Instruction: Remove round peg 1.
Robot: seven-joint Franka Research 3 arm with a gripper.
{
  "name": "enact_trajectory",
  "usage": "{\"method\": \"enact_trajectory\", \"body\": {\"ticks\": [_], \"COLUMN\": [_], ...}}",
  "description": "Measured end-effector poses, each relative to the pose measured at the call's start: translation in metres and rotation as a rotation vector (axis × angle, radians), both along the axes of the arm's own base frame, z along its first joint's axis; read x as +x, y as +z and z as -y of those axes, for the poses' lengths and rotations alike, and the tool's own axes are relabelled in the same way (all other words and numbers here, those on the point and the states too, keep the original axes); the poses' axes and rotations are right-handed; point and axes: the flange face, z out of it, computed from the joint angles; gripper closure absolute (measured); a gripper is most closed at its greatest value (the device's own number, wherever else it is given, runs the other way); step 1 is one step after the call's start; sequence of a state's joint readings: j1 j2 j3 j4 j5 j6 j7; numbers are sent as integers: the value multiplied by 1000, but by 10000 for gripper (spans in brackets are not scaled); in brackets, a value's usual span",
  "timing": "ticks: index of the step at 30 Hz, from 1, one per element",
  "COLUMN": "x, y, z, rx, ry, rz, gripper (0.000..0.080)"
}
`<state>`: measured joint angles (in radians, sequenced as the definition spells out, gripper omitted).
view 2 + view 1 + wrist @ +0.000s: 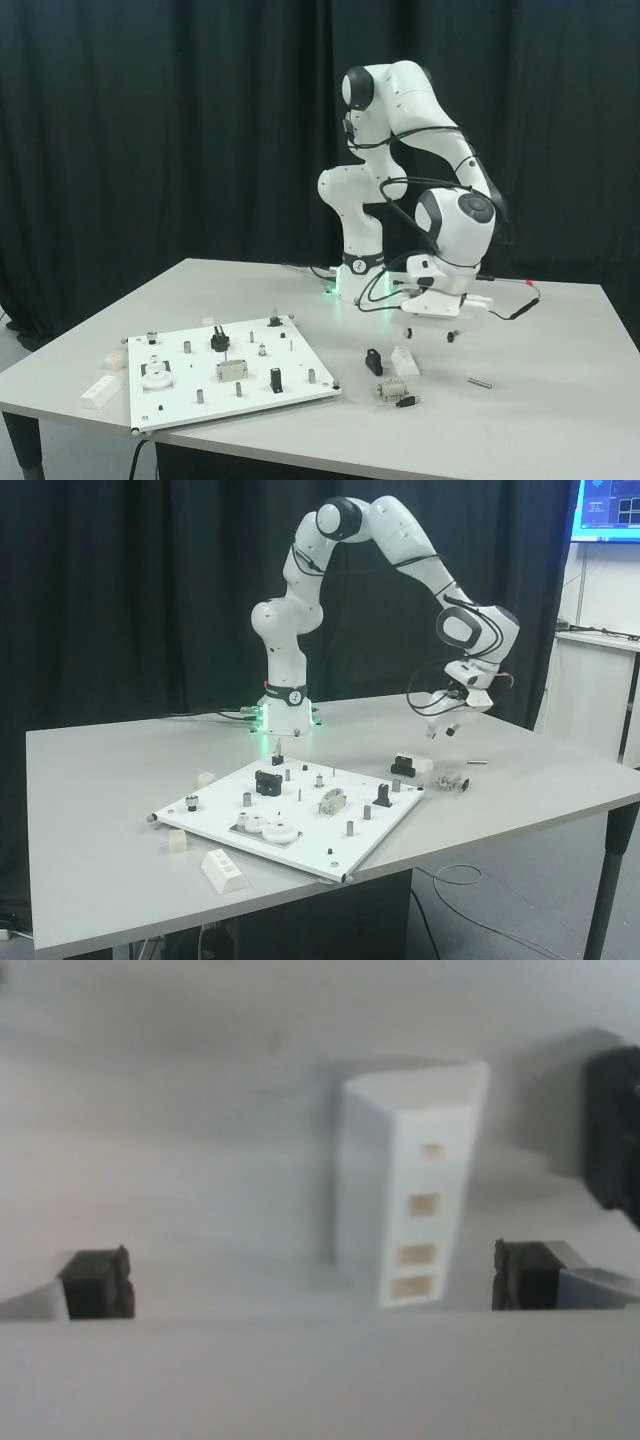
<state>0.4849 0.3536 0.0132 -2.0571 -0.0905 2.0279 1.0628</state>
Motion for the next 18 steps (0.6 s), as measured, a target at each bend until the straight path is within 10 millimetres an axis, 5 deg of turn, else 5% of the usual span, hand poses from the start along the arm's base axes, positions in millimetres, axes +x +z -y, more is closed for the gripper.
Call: {"method": "enact_trajectory", "body": {"ticks": [18], "x": [-2], "y": [13], "z": [92], "rx": [-55], "ry": [-7], "rz": [-74], "gripper": [3]}}
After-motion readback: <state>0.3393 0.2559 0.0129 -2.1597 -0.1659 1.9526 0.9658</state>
